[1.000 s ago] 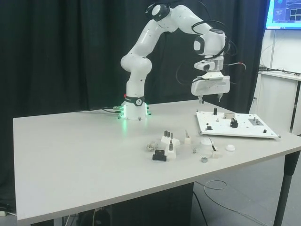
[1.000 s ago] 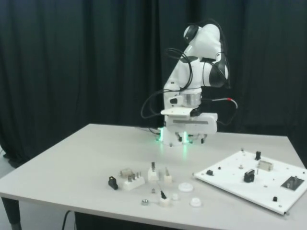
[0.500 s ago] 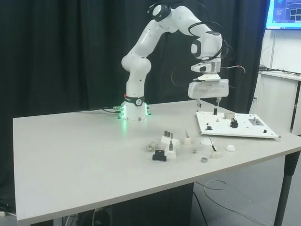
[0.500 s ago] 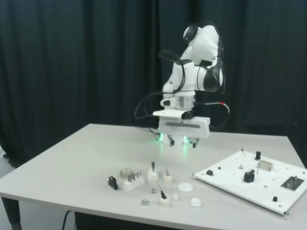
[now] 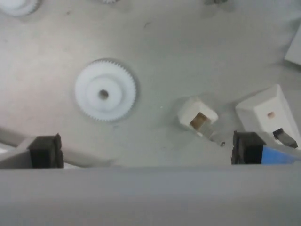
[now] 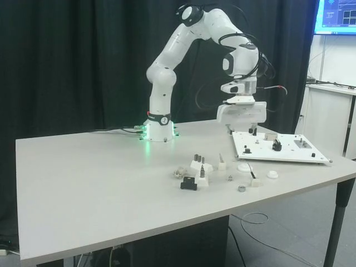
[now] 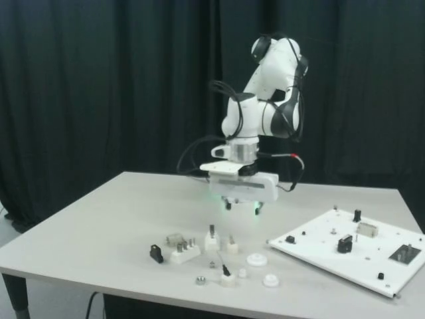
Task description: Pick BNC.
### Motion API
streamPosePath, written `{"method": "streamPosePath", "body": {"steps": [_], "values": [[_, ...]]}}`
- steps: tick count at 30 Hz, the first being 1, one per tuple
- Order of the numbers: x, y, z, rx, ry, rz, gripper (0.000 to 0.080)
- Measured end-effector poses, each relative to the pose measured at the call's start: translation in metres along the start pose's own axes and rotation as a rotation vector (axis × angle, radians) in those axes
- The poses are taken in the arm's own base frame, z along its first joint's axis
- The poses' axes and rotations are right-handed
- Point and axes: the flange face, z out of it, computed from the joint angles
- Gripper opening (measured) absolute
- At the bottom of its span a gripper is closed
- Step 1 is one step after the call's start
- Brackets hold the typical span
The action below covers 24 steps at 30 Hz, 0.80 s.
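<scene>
We are seeing the pincer (image 5: 146,149) released, its two black pads (image 5: 45,151) standing wide apart with nothing between them. A blurred grey band is covering the lower strip of the wrist view, hiding whatever is lying beneath it. In that view a white gear (image 5: 105,89) is lying flat on the grey desk (image 5: 188,52). Near it are a small white block (image 5: 197,115) with a thin pin sticking out and a larger white block (image 5: 268,109), which one pad is partly covering. More white pieces are being cut off by the picture's edge. In the room views the pincer (image 7: 242,208) is hanging in the air over the cluster of small parts (image 7: 212,256) near the front of the desk, touching none of them. It is also just beside the white board (image 7: 345,256). The BNC should be somewhere in this cluster (image 6: 217,172), but the parts are showing too small for us to tell which one it is. We are only making out white holders, a black piece (image 6: 188,183) and a few tiny grey metal bits, so we cannot describe how the BNC looks.
</scene>
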Motion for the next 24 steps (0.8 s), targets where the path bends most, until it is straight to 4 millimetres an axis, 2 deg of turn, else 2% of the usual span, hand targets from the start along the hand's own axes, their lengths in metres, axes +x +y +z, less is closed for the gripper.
{"method": "streamPosePath", "body": {"steps": [12, 24], "values": [[0.025, 0.009, 0.021, -0.005, -0.016, 0.144, 0.08], [0.04, 0.012, 0.039, 0.001, -0.016, 0.256, 0.08]]}}
